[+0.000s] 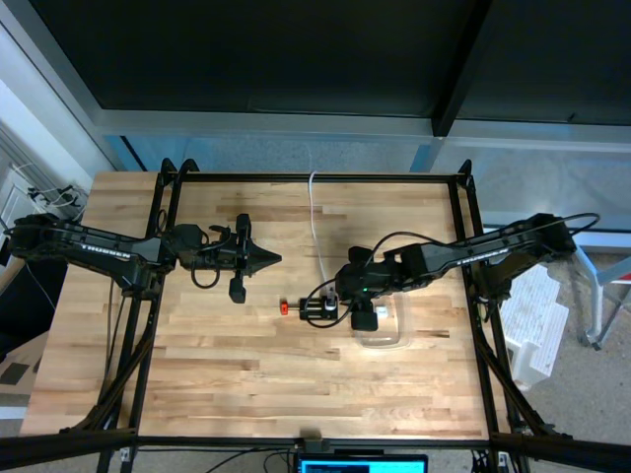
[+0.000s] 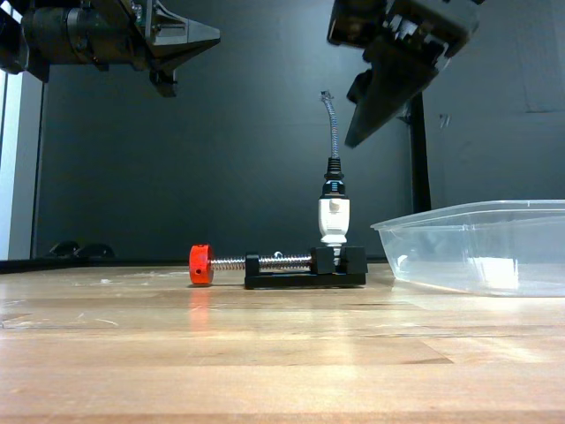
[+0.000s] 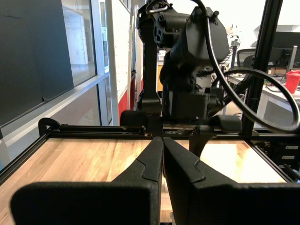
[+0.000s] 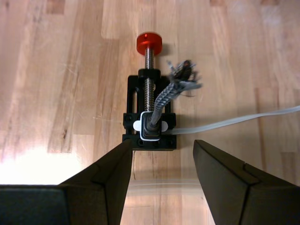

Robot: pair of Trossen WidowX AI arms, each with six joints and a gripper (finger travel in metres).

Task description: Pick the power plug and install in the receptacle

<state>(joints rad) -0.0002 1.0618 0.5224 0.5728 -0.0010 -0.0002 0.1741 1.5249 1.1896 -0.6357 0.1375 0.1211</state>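
We saw the right gripper (image 4: 162, 146) hanging above the vise (image 2: 305, 269), its fingers (image 4: 108, 173) spread well apart and holding nothing. The plug (image 2: 333, 184) lay straight below the gap between them. It stood on top of the white receptacle (image 2: 333, 219), which the vise held upright on the counter (image 2: 265, 353). The plug's long axis ran vertically, and a short braided lead (image 2: 332, 124) rose from it towards the fingers. We judged the plug to be seated in the receptacle, or very nearly so, though we could not tell how deep it sat. Any further move, whether a press down or a lift away, would run along that upright axis.

The right arm was much the nearer. The left gripper (image 1: 258, 258) hung parked well off to the left, high over the counter, its fingers (image 3: 150, 164) closed together.

The vise's red knob (image 2: 200, 264) pointed away from the tray (image 2: 468, 210), which sat just beside the vise on the right arm's side. The receptacle's thin white cable (image 4: 234, 121) trailed off across the counter. We judged the braided lead to be the one thing the open fingers might catch, as it stood between them and the plug.
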